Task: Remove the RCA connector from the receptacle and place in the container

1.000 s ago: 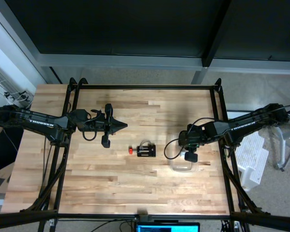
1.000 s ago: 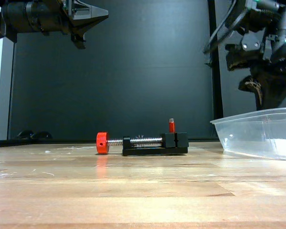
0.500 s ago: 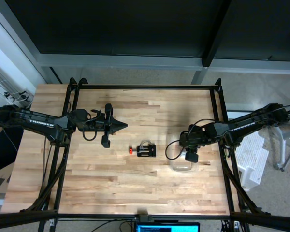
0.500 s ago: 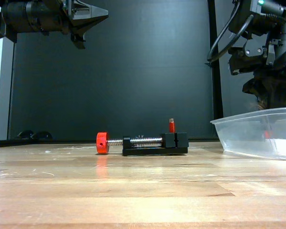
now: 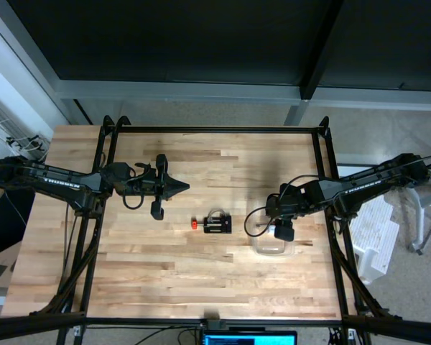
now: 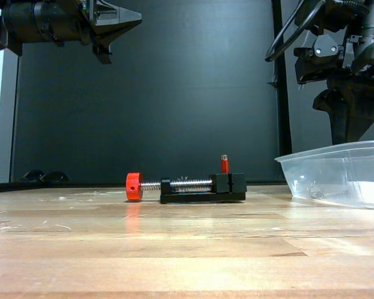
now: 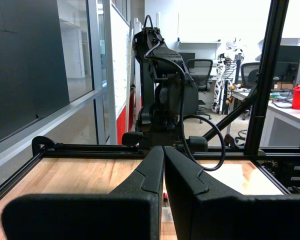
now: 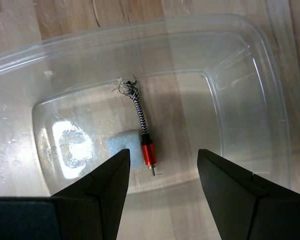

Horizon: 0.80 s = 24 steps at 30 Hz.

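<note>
Both aloft, R-gripper (image 8: 162,153) over container (image 8: 250,100), L-gripper (image 7: 163,148) parked left

Right gripper (image 8: 162,156) over the container (image 8: 140,27), fingers (image 8: 102,187) spread wide, nothing between them. RCA connector (image 8: 147,153) lies flat on the tray floor: red sleeve, short metal pin, black-and-white braided lead (image 8: 138,112) with a frayed end. Small whitish block (image 8: 121,143) touches it. Wooden table (image 8: 65,15) beneath.

RCA connector (image 8: 146,145): 1 | receptacle (image 5: 215,223): 1 | container (image 8: 250,90): 1 | pale cube (image 8: 124,144): 1 | tools: 2, left tool (image 7: 163,147), right tool (image 8: 163,152)
</note>
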{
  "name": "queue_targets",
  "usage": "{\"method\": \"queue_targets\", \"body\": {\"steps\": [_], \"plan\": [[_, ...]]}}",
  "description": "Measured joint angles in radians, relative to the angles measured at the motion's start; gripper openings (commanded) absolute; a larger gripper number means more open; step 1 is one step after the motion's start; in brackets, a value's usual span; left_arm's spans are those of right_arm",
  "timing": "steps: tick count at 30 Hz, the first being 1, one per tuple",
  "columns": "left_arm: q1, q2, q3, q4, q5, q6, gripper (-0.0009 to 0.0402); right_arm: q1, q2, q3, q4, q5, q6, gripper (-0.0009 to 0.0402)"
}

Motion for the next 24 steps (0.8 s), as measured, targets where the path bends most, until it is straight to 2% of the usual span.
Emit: {"method": "queue_targets", "body": {"steps": [4,7,14,17,24], "plan": [[0.000,0.000,0.000,0.000,0.000,0.000,0.0000,0.000,0.000,0.010,-0.004,0.000,-0.002,0.0160],[0.000,0.000,0.000,0.000,0.000,0.000,0.0000,0.000,-0.013,0.026,-0.004,0.000,-0.011,0.0127],[0.000,0.000,0.000,0.000,0.000,0.000,0.0000,-0.040,-0.101,0.093,0.079,0.026,-0.144,0.0000],[0.000,0.000,0.000,0.000,0.000,0.000,0.0000,-0.070,-0.124,0.101,0.171,0.027,-0.223,0.0008],[0.000,0.000,0.000,0.000,0.000,0.000,0.0000,-0.107,-0.152,0.101,0.441,0.032,-0.310,0.0000]]}}
